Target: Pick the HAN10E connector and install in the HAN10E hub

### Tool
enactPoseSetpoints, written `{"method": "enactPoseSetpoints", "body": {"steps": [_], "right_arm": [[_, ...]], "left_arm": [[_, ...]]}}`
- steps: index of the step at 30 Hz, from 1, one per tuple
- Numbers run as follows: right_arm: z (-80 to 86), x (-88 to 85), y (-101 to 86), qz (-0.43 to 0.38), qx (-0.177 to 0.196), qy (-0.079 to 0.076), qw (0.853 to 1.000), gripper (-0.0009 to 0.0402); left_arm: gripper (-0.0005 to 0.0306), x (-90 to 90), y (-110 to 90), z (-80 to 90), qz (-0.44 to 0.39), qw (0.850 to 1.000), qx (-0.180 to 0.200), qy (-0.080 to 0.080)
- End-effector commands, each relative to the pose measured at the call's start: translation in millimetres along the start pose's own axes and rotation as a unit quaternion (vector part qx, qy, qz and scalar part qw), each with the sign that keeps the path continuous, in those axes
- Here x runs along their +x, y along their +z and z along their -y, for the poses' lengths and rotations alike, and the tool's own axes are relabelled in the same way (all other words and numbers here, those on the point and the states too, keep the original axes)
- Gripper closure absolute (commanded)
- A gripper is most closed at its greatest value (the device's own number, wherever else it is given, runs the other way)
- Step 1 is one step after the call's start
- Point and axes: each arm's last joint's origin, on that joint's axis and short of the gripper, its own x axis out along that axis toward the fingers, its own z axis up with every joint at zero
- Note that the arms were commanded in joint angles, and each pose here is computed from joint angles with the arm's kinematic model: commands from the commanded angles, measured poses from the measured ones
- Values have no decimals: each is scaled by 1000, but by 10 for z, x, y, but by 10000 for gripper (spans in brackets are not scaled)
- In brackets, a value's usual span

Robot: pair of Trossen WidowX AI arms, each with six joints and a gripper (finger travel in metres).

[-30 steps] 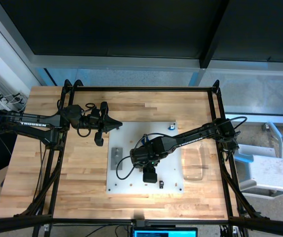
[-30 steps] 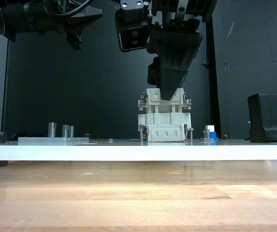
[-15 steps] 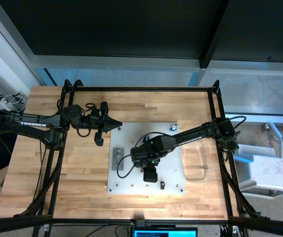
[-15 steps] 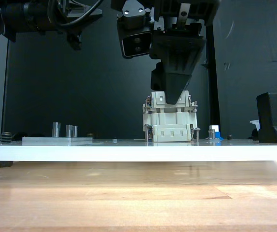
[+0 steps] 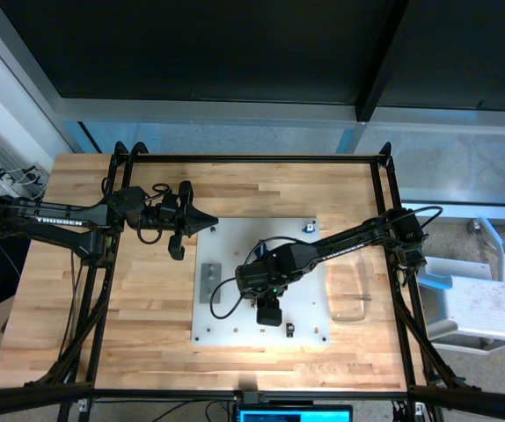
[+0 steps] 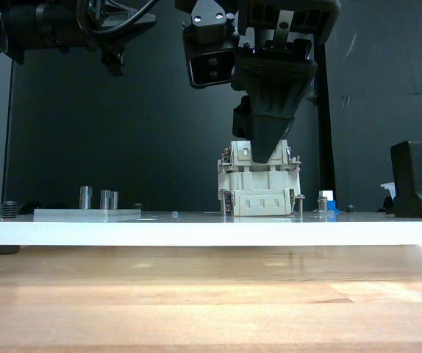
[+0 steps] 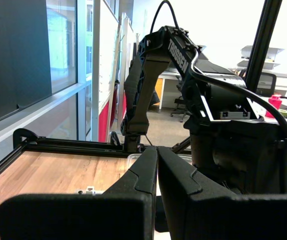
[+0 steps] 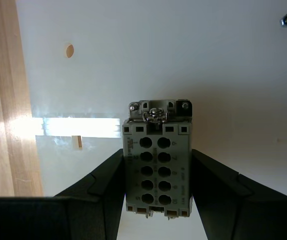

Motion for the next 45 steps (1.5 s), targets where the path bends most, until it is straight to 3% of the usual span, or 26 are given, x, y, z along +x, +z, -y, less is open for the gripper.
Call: {"method": "enactPoseSetpoints", "body": {"steps": [1, 5, 17, 22, 27, 36, 45], "right_arm": [[-19, -21, 20, 8, -2, 1, 1000, 351], [-49, -74, 26, 14, -7, 4, 1000, 310], [-94, -193, -3, 20, 4, 13, 1000, 110], [-113, -261, -14, 27, 3, 13, 1000, 62], [-129, -336, -32, 34, 0, 7, 999, 51], [-242, -453, -122, 53, -5, -59, 997, 78], [-306, -494, -124, 58, -13, -62, 996, 112]], "left_arm": [[300, 1, 1, -1, 0, 1000, 0, 0], [300, 1, 1, -1, 0, 1000, 0, 0], [300, 1, 0, -1, 0, 1000, 0, 0], [300, 1, 1, -1, 0, 1000, 0, 0], [300, 1, 1, -1, 0, 1000, 0, 0], [300, 1, 0, -1, 0, 1000, 0, 0], [300, 1, 0, -1, 0, 1000, 0, 0]]}}
